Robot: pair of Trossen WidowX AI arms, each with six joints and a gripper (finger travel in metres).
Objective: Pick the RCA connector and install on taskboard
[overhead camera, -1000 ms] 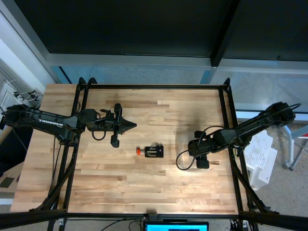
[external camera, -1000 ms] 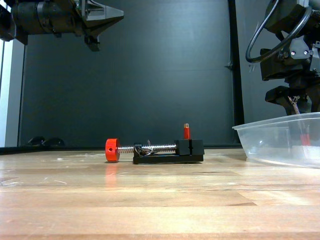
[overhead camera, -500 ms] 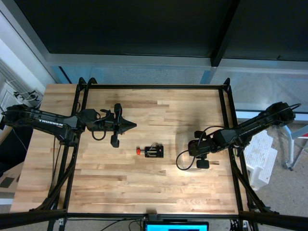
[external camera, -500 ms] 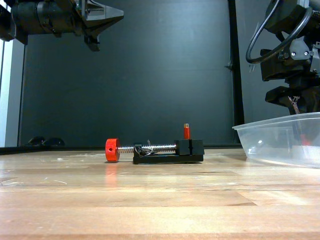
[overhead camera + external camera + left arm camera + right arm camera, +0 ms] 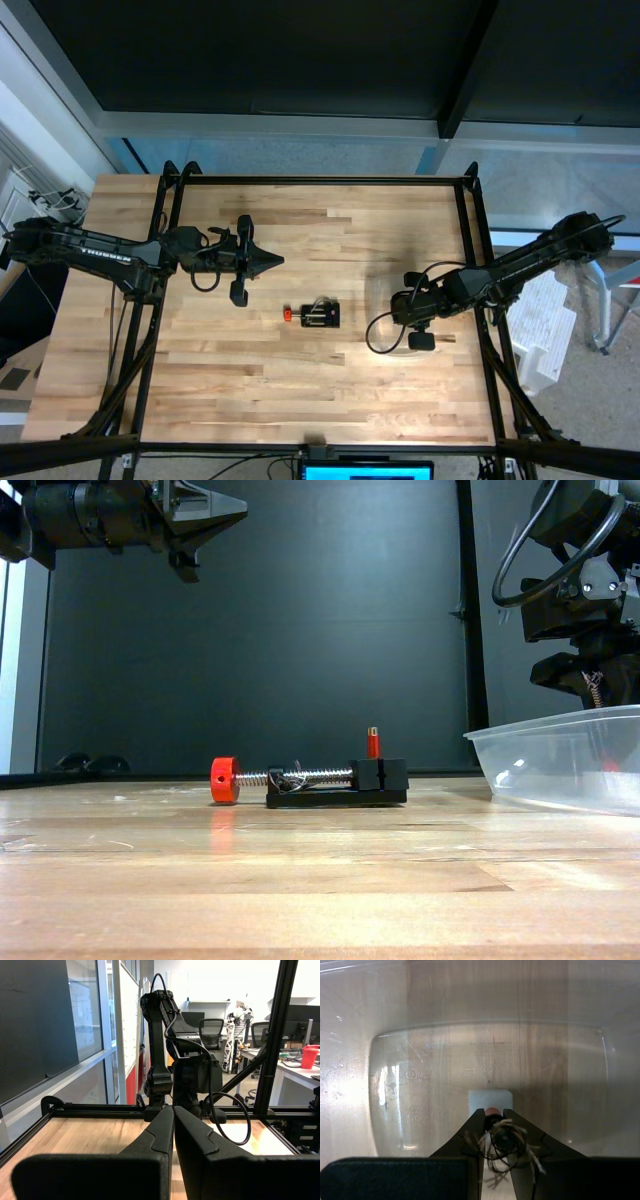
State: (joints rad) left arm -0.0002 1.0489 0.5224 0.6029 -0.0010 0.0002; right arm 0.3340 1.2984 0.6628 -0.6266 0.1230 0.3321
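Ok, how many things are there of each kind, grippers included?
Taskboard: 1
Tray: 1
Cube: 1, in the tray
Connector: 1
Grippers: 2. The left gripper is shut, high over the table; the right gripper is above the tray, shut on the connector.
Total: 6

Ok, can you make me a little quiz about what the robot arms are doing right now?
1. True or false: the left gripper hangs shut and empty, high above the wooden table.
2. Fill in: the small black block with a red-orange knob lies between the two ____.
3. The right gripper, shut on the tiny dark grey plug, hovers over what? A) the clear plastic tray B) the black block C) bare wood

Key: 1 true; 2 arms; 3 A.
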